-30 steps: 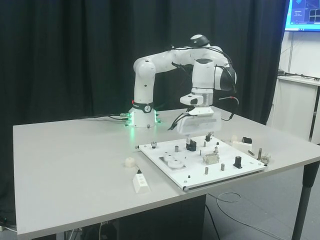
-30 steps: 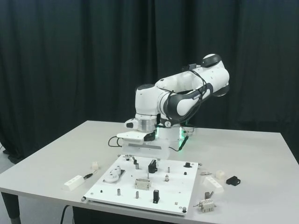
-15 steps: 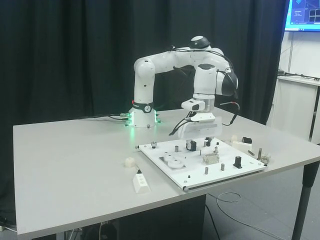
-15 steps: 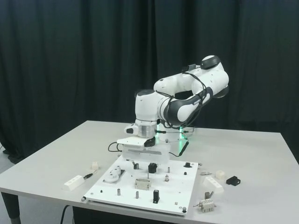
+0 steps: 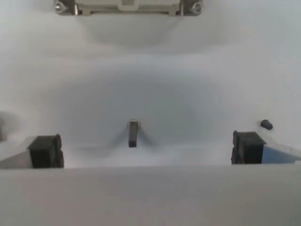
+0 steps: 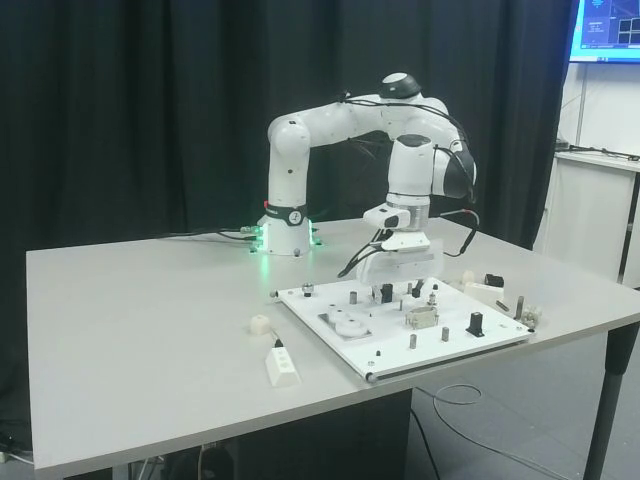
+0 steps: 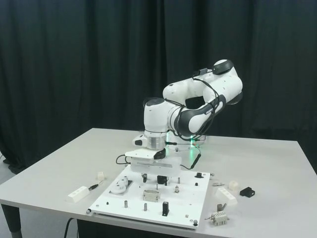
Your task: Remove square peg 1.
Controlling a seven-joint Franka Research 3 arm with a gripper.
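A small grey upright peg point(image 5: 133, 133) stands on the white board point(image 5: 150, 80), in the gap between my two black fingertips but nearer one of them. My gripper point(image 5: 146, 149) is open wide, and neither finger touches the peg. In the room views the gripper point(image 6: 399, 287) point(image 7: 152, 176) hangs low over the far half of the board point(image 6: 445, 347) point(image 7: 132, 203), pointing straight down. The hand hides the peg in both room views.
A metal connector point(image 5: 127, 5) point(image 6: 420, 318) point(image 7: 151, 195) sits just beyond the peg. The board also holds a white gear disc point(image 6: 347, 323) point(image 7: 118, 186), a black block point(image 6: 476, 323) point(image 7: 165, 208) and several small pegs. Loose parts point(image 6: 282, 365) point(image 7: 246, 192) lie on the grey table.
The arm has swung over the board towards its front and come down, so the gripper now hangs just above the board's surface.
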